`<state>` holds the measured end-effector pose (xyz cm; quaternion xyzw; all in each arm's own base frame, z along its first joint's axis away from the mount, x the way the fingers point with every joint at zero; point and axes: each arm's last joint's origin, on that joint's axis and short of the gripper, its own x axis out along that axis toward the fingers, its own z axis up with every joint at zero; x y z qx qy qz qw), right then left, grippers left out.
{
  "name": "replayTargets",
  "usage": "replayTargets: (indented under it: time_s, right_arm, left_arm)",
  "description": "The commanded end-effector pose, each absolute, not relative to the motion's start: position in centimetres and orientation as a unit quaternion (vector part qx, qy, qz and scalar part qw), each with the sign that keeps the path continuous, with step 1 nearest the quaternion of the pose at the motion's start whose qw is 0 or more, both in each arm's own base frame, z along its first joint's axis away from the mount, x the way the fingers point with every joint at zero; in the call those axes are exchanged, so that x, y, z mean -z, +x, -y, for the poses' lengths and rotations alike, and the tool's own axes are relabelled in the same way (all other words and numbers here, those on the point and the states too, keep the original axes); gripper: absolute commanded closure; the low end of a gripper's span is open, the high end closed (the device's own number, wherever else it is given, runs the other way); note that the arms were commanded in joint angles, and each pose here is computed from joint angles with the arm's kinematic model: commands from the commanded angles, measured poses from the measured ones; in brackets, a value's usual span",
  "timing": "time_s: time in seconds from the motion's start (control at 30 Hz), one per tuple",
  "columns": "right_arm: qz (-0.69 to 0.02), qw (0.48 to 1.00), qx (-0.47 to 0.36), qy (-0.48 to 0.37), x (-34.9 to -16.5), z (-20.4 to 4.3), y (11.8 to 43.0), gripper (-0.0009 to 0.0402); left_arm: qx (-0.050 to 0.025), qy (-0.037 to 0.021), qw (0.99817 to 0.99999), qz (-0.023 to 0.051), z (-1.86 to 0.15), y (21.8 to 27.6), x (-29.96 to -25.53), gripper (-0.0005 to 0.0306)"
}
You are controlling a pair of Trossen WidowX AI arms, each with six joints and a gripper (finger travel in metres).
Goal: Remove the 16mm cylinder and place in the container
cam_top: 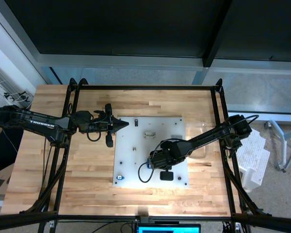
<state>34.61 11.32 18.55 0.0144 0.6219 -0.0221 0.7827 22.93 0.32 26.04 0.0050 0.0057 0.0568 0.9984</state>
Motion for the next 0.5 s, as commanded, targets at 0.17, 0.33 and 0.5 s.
replayTargets:
  time_s: [0.17,0.33,0.5]
  right_arm:
    - [-0.621,0.783,0.021,0.014,-18.54,-11.23,34.65,0.0391]
    - [-0.621,0.784,0.022,0.014,-18.56,-11.17,34.66,0.0394]
    - [-0.621,0.784,0.022,0.014,-18.56,-11.17,34.66,0.0394]
  left_arm:
    - [-0.0566,0.005,0.99837,-0.0059,-0.32,22.93,-26.03,0.03]
    - [-0.0566,0.005,0.99837,-0.0059,-0.32,22.93,-26.03,0.03]
    - [-0.0568,0.005,0.99836,-0.0059,-0.33,22.93,-26.03,0.03]
